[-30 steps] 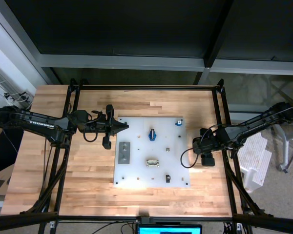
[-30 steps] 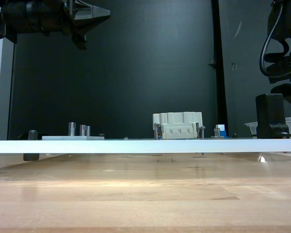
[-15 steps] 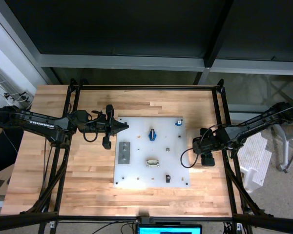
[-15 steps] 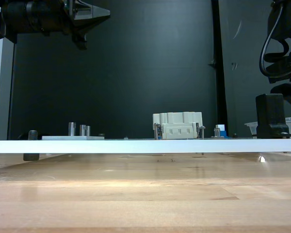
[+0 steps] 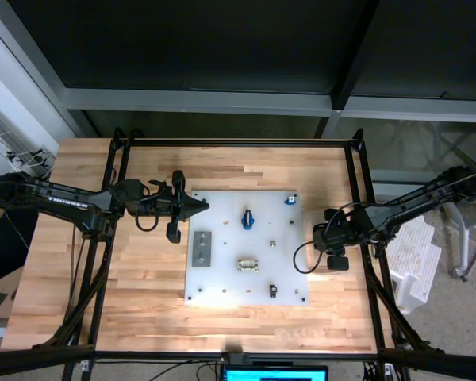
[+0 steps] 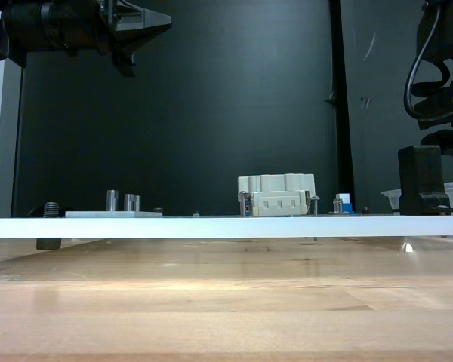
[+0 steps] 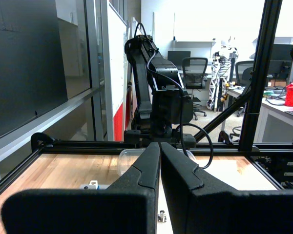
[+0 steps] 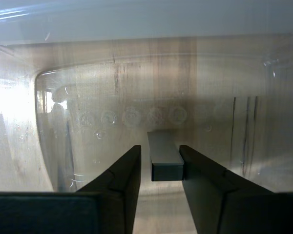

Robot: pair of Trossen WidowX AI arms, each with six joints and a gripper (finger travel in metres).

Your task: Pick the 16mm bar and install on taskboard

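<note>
Grey and block-shaped, the short 16mm bar (image 8: 165, 163) lies flat on the floor of a clear plastic tray (image 8: 88, 97), which sits off the right edge of the white square task board (image 5: 222, 278). The bar is clear of any seat on the board. The black right gripper (image 5: 338, 259) points down into the tray just beside the board's right edge. Its two fingers (image 8: 127, 180) are narrowly apart and straddle the bar: one looks to be against it, while the other shows a slim gap. The black left gripper (image 5: 198, 205) hangs high over the board's far left corner, pointing across the board, its fingers pressed together. A beige connector block (image 5: 248, 265) stands near the board's middle. A grey metal plate with pegs (image 5: 201, 248) sits by the board's left edge.
</note>
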